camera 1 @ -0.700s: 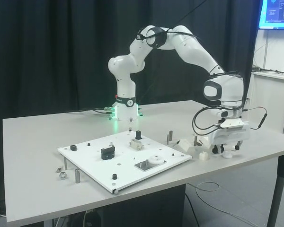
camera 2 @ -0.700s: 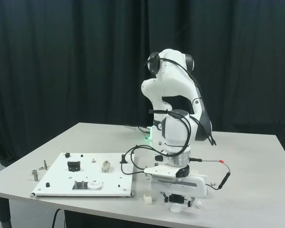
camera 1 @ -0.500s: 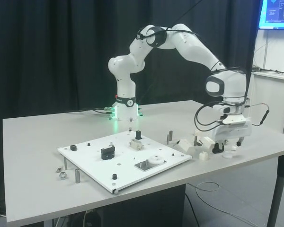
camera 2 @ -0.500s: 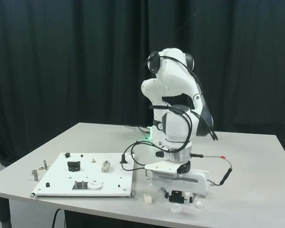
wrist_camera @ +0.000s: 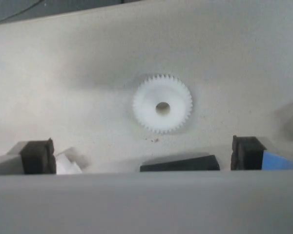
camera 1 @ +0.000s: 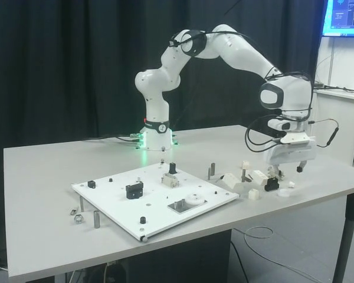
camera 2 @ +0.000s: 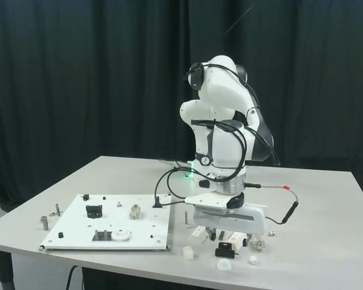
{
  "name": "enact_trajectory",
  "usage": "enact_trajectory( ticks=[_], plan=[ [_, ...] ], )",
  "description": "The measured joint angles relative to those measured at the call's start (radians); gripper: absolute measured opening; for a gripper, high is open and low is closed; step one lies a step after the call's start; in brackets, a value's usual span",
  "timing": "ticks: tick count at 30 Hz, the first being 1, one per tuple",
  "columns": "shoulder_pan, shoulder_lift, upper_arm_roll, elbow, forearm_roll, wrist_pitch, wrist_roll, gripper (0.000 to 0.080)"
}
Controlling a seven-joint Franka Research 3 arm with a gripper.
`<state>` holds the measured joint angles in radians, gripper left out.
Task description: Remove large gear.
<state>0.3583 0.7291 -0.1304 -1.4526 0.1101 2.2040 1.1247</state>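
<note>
Gripper: the gripper (wrist_camera: 141, 155) hangs above the table's edge with its jaws spread wide and nothing between them. One black pad (wrist_camera: 37, 157) sits well apart from its partner, so the wrist camera looks straight down through the gap.

Large gear: the large gear (wrist_camera: 162, 103) lies flat on the grey table (camera 1: 47, 171), toothed rim and centre hole facing up, below the open jaws and touching neither pad. In the second room view it shows as a white disc (camera 2: 224, 264) near the front edge, well apart from the board.

Why there: judged from this, the spot serves as a drop-off zone, off the board, where loose pieces cannot snag the fixtures.

Task state: the gear is already off its mount and at rest, so the job looks all but done; what remains is likely only to clear the arm away.

Neighbours: a small white block (camera 1: 253, 193) and other small parts sit near the gear. Whether any touches it I cannot tell.

Board: the white board (camera 1: 112, 197) lies further along the table, carrying black fixtures and another white gear (camera 1: 193, 198) beside a grey plate.

Arm base: the base (camera 1: 156, 138) stands behind the board, lit green at its foot.

Backdrop: a black curtain (camera 1: 59, 59) closes the scene.
</note>
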Motion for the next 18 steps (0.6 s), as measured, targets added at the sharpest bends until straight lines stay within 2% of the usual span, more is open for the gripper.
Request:
enact_trajectory(
  ticks=[18],
  plan=[
    [0.01, -0.014, -0.008, 0.0, 0.0, -0.009, 0.019, 0.08]
  ],
)
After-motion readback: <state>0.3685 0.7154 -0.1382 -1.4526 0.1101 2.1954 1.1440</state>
